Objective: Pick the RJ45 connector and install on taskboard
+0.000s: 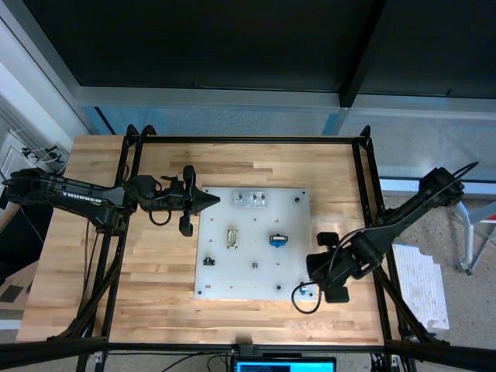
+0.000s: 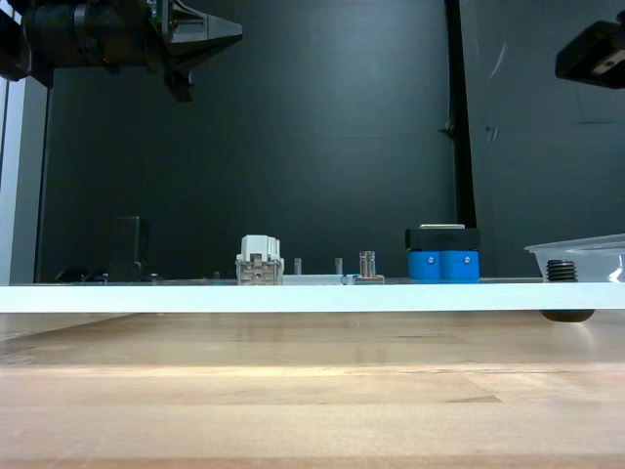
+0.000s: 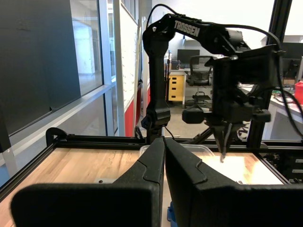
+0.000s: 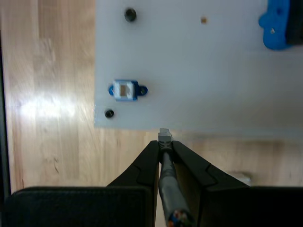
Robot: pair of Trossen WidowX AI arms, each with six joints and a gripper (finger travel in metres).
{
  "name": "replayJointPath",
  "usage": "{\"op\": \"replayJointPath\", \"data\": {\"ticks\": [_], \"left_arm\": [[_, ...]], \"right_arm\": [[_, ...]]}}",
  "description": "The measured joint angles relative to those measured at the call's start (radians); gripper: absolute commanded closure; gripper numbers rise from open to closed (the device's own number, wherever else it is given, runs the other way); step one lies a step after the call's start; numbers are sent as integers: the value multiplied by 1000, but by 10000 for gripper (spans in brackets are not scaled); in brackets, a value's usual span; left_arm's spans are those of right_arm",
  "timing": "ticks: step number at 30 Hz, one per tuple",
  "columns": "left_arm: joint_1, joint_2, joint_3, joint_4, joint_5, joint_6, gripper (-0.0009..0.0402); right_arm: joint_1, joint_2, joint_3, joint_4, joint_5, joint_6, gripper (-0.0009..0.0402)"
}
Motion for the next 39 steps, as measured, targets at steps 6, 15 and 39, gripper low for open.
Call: {"op": "replayJointPath", "data": {"ticks": [6, 15, 39], "left_arm": [[0, 0, 0, 0, 0, 0, 393], [0, 0, 0, 0, 0, 0, 393], [0, 0, 0, 0, 0, 0, 393]], "right_arm": [[5, 71, 66, 2, 0, 6, 381], [6, 124, 86, 42, 0, 32, 381], [27, 172, 95, 63, 7, 47, 381]]}}
